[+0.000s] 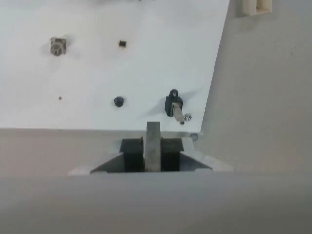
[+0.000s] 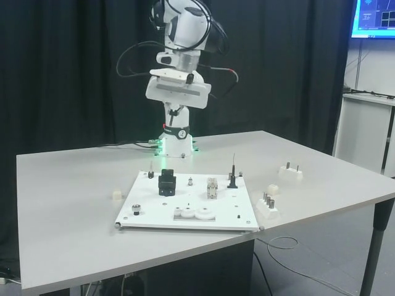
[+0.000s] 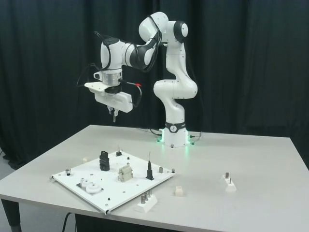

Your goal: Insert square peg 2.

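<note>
Close to the counter's front edge lies a white board carrying small fixtures. In the first room view its front strip holds white gear-like discs. Farther back stand a black block, a small pale clamp-like part and a black stand with a thin upright rod. Off the board's right side, still near the front edge, a white holder carries short grey pegs standing upright. A small white piece sits just behind it, and a second white holder with two thin pins rests farther toward the right edge. A small pale block lies off the board's left side.

Well above the board's far part hangs the gripper, away from everything on the counter. In the wrist view a grey square peg is pinched between the black fingertips, standing straight out from them, over the board's edge near a black toggle switch.

At the counter's far edge the arm's white base is bolted down, with a green light at its foot. Black curtains hang behind.
</note>
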You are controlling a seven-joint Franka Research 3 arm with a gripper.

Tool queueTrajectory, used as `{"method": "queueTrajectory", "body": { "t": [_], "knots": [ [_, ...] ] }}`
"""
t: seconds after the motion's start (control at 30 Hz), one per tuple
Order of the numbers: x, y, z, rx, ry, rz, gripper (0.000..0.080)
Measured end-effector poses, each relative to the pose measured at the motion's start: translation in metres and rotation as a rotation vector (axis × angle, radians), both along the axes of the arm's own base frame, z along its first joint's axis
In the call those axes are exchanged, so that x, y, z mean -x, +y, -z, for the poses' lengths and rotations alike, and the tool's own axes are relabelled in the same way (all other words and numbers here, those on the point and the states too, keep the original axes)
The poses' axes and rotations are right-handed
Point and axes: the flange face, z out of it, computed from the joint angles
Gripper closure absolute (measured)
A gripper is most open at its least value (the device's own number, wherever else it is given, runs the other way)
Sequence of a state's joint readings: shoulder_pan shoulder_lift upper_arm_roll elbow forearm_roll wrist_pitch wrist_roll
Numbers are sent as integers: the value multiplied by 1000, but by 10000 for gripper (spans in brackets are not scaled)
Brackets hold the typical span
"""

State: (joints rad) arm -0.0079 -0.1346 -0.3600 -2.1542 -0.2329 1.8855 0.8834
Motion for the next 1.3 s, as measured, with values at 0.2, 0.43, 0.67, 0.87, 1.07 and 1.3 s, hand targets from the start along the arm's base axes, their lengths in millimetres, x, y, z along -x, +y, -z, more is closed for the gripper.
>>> {"method": "queueTrajectory", "body": {
  "t": [0.2, 0.43, 0.67, 0.87, 1.07, 1.3],
  "knots": [
    [5, -9, 13, -9, -24, 19, 732],
    [15, -14, 32, -28, -25, 43, 732],
    [27, -15, 58, -51, -29, 63, 732],
    [37, -16, 81, -60, -53, 76, 732],
    [44, -16, 103, -62, -78, 80, 732],
    [46, -17, 118, -68, -96, 95, 732]
  ]
}}
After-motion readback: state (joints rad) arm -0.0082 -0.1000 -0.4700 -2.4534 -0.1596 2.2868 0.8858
